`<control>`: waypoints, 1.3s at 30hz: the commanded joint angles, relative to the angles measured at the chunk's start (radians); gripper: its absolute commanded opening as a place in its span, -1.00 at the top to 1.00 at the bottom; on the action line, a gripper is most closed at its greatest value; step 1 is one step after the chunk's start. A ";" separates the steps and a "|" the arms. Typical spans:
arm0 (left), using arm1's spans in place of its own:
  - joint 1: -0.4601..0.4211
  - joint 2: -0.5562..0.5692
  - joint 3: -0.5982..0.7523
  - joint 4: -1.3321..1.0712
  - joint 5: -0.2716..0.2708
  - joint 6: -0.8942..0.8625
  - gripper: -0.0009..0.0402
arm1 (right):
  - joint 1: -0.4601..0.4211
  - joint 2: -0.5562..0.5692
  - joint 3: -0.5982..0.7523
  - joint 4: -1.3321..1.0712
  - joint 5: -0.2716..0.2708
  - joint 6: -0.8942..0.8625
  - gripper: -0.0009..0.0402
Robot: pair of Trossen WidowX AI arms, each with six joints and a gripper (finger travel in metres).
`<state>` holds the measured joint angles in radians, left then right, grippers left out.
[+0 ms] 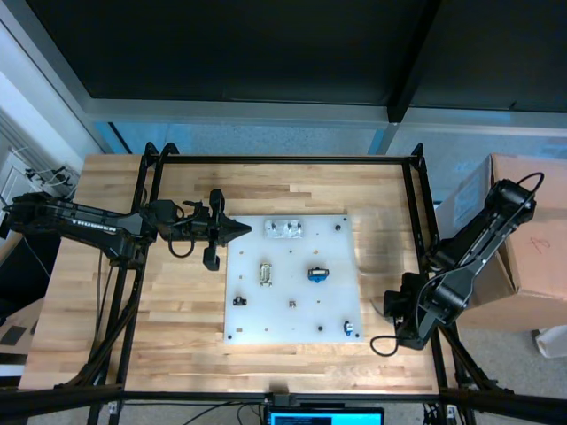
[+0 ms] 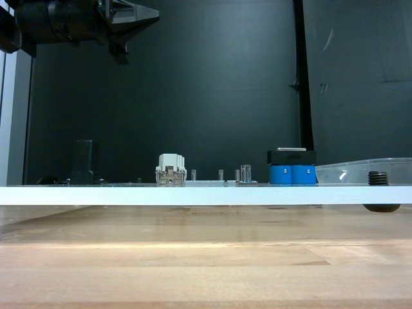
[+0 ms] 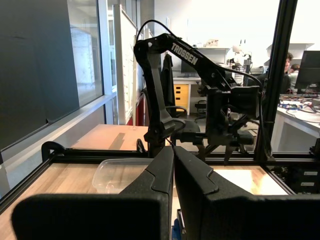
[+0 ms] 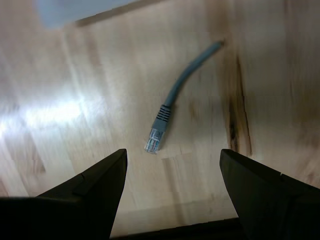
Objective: Remove the RJ45 connector from the taskboard and place in the container
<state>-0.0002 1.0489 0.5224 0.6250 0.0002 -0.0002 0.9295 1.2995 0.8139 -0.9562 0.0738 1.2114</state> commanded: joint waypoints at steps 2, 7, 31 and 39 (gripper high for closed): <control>0.000 0.000 0.000 0.000 0.000 0.000 0.96 | 0.001 0.034 0.009 0.025 0.002 0.071 -0.31; 0.000 0.000 0.000 0.000 0.000 0.000 0.96 | 0.000 0.061 0.009 0.035 0.004 0.146 -0.30; 0.000 0.000 0.000 0.000 0.000 0.000 0.96 | 0.000 0.185 -0.080 0.187 0.008 0.150 -0.26; 0.000 0.000 0.000 0.000 0.000 0.000 0.96 | -0.002 0.185 -0.107 0.237 -0.015 0.141 -0.09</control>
<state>-0.0002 1.0489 0.5228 0.6250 -0.0002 -0.0006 0.9283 1.4834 0.7139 -0.7338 0.0731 1.3537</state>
